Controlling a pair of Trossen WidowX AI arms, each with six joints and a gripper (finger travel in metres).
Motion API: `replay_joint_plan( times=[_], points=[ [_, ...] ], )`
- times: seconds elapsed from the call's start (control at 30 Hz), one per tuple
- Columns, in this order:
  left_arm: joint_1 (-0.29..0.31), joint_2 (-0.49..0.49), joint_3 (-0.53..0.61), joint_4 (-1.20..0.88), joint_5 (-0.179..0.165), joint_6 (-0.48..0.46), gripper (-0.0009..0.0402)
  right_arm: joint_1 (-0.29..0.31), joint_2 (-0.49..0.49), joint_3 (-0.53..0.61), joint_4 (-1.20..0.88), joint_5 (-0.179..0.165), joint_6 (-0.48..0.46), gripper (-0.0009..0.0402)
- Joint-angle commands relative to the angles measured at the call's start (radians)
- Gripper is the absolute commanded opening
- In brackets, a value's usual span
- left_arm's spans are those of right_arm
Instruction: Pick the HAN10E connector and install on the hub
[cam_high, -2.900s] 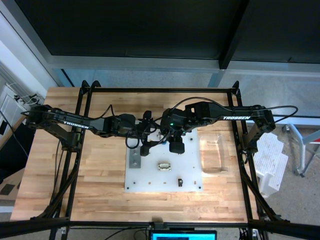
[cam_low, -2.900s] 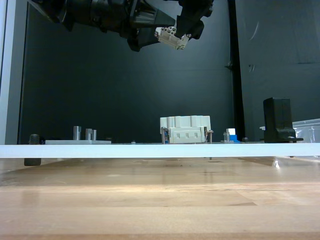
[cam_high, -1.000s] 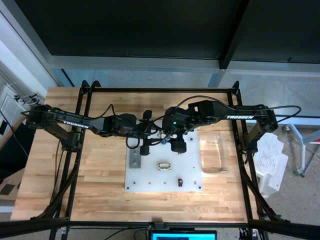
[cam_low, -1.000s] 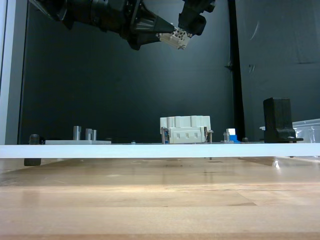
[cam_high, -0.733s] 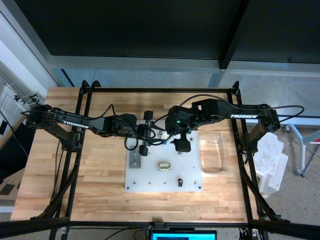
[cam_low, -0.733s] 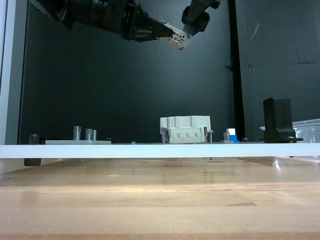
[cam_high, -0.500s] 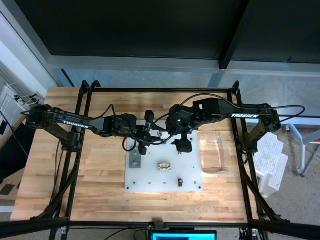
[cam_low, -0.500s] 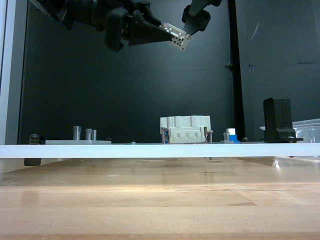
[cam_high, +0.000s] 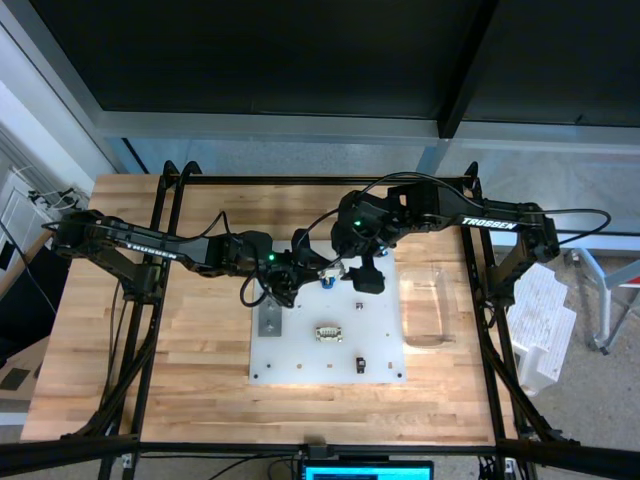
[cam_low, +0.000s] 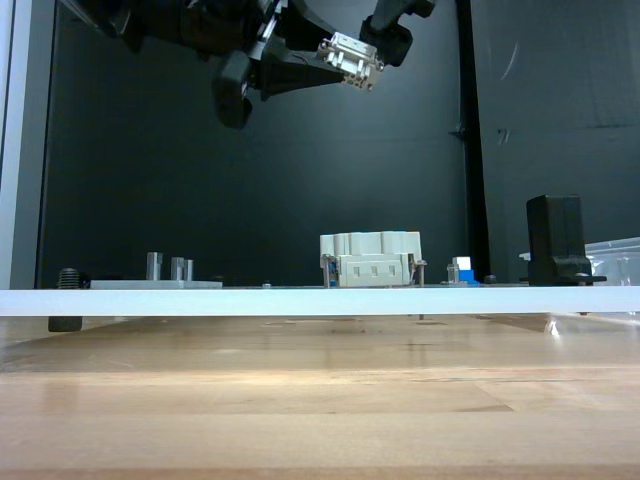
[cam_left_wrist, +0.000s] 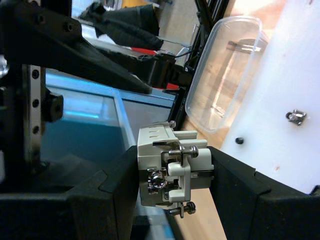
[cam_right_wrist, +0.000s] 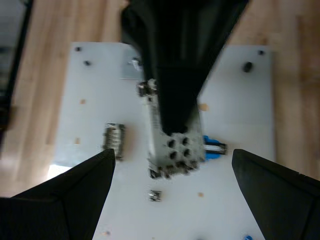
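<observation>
The word TROSSEN stands in white capitals on the black link of the right arm, right of the right gripper over the far part of the white board. The same word runs along the left arm, left of the left gripper.

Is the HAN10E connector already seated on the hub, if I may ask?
No, the left gripper holds the HAN10E connector in the air, clear of the hub, with the open right gripper close by.
</observation>
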Motion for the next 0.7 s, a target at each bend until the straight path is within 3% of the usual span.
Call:
replay_joint_plan(
  times=[0.03,0.3,0.7],
  points=[
    [-0.008,0.0,0.001,0.019,0.004,0.037,0.0124,-0.002,0.023,0.011,0.001,-0.019,-0.033,0.033],
    [-0.011,0.0,0.002,0.018,0.004,0.082,0.0124,-0.004,0.036,0.02,0.011,-0.026,-0.058,0.0328],
    [-0.01,0.0,0.002,0.018,0.004,0.082,0.0124,-0.004,0.042,0.02,0.032,-0.043,-0.073,0.0268]
  ],
)
